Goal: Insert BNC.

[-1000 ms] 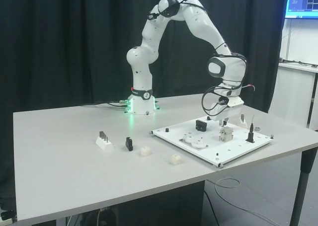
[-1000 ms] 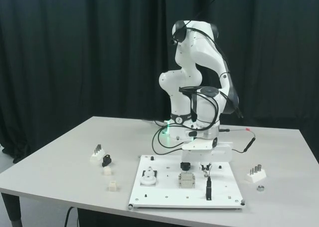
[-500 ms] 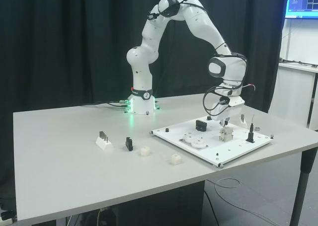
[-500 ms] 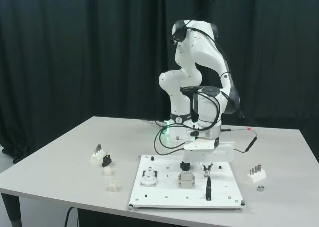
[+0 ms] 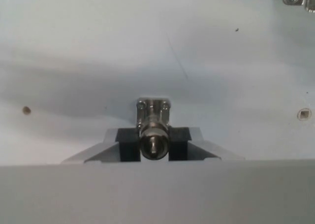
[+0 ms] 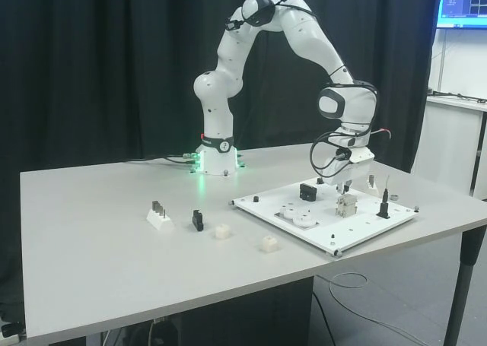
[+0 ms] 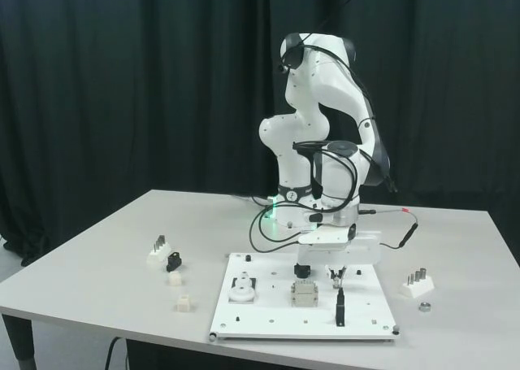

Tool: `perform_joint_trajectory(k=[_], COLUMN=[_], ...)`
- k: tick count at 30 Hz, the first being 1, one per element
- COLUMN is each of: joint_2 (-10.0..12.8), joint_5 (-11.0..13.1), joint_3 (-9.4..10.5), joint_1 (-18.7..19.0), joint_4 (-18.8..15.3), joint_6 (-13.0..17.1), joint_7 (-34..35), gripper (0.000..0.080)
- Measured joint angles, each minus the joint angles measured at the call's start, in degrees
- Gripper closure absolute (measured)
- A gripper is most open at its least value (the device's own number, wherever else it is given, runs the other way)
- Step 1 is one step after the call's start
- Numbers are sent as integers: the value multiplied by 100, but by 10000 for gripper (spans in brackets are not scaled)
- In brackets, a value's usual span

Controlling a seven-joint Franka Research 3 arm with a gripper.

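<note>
Looking down the wrist view: a small grey metal BNC connector (image 5: 153, 135), cylindrical with a centre pin showing in its bore, sits between the two black finger pads (image 5: 127, 144) of the gripper (image 5: 153, 145). Pads press against it from either side, with no gap to see; gripper closed down to the barrel's width and pinching the plug. Barrel's long axis runs along the approach line of the fingers, so the open end faces the camera and the far end, with a small square flange and screws, points at the flat white assembly board (image 5: 88, 47) below.

From the room views, the white Franka arm (image 6: 304, 42) reaches out over the white board (image 7: 268, 317) on the grey table (image 6: 99, 255). Gripper (image 7: 337, 274) hangs low above the board's rear half, close to it but, as far as I can judge, not touching. A small grey metal block fixture (image 7: 304, 293) stands on the board just beside and a little forward of the gripper; a black upright post (image 7: 340, 309) stands nearer the board's front edge.

Which fixture is the BNC socket cannot be told from here. Judgement: plug is in hand, insertion not yet made. The coming move depends on keeping the barrel axis in line with the socket axis, then pushing straight along it.
</note>
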Motion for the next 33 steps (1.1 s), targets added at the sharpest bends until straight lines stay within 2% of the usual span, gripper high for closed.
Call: perform_joint_trajectory(k=[33], joint_2=[-48], joint_5=[0], joint_3=[53], joint_1=[-7], joint_4=[-104], joint_6=[210], joint_7=[0], gripper=[685])
